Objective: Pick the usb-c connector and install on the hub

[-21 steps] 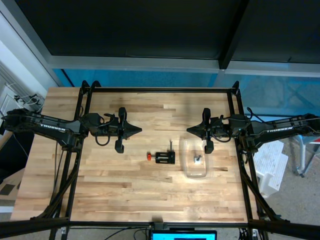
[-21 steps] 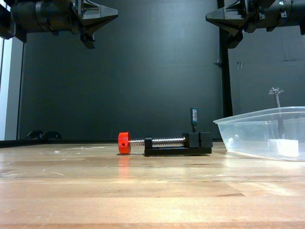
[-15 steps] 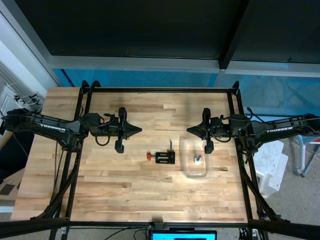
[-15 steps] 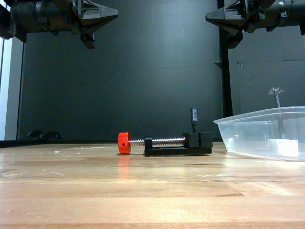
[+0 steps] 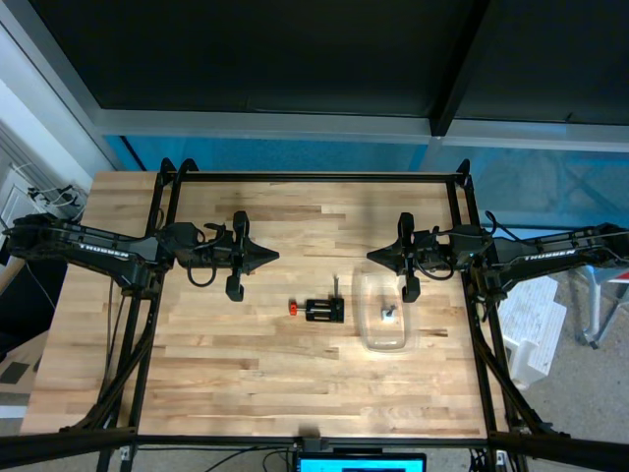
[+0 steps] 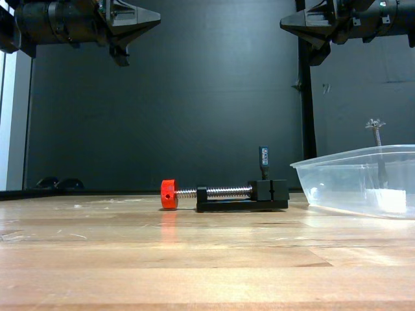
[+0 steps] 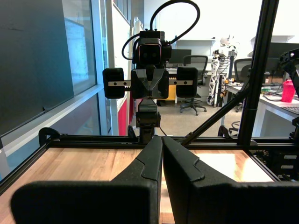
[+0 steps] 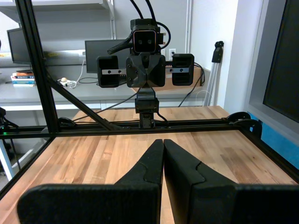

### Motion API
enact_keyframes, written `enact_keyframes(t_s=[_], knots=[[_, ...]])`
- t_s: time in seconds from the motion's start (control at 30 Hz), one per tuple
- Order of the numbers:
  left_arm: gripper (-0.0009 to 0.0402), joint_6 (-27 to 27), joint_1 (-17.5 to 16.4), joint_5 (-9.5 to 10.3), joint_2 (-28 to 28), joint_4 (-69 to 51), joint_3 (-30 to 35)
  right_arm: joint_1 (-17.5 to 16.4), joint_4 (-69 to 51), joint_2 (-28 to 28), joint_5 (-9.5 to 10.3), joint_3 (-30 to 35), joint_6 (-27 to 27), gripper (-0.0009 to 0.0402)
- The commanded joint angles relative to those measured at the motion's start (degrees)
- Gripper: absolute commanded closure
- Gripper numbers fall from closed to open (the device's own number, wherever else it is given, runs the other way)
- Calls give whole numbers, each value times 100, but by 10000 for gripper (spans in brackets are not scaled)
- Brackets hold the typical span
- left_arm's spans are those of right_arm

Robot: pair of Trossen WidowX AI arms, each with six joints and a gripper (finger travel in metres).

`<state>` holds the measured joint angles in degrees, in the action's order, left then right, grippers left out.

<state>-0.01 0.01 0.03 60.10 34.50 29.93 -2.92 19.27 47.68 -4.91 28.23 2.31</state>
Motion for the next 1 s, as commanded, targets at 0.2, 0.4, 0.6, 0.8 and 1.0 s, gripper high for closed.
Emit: enact_keyframes(t_s=[0.2, 0.4, 0.6, 0.8, 1.0], knots=[[393, 0, -2, -2, 2, 2, 2, -50, -2780, 94, 26, 1113, 173, 393], [393, 0, -2, -2, 2, 2, 2, -125, -4798, 409, 26, 1945, 328, 393], [393, 0, -2, -2, 2, 2, 2, -302, -6177, 887, 44, 2514, 391, 393], [393, 0, 0, -2, 2, 2, 2, -485, -7038, 1274, 57, 2883, 533, 393], [393, 0, 0, -2, 2, 2, 2, -715, -7442, 1445, 46, 3005, 782, 393]])
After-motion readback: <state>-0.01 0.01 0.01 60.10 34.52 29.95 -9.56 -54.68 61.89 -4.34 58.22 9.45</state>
